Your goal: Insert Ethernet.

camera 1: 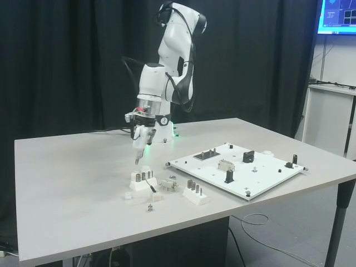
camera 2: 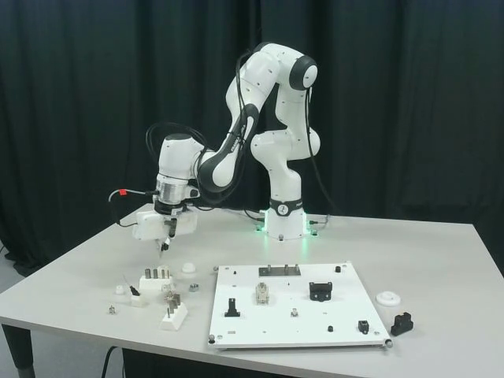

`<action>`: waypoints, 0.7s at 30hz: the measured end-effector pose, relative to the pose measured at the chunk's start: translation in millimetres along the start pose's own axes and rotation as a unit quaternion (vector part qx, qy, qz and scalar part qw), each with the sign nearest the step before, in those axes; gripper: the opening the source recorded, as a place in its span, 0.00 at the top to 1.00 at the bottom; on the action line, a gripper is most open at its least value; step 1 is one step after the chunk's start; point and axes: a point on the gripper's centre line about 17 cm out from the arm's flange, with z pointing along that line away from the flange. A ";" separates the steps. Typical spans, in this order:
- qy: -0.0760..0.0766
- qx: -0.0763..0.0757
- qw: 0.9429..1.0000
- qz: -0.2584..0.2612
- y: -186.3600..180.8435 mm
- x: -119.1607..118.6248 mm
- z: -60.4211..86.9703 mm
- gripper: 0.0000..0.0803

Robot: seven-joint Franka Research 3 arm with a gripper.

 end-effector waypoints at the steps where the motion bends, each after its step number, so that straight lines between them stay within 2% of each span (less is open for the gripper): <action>1: 0.000 0.001 1.000 -0.005 -0.6 -1.6 -0.9 0.91; 10: -0.003 0.002 0.997 -0.075 -6.0 -18.5 -11.0 0.91; 21: -0.004 0.007 0.985 -0.172 -14.5 -44.3 -26.2 0.91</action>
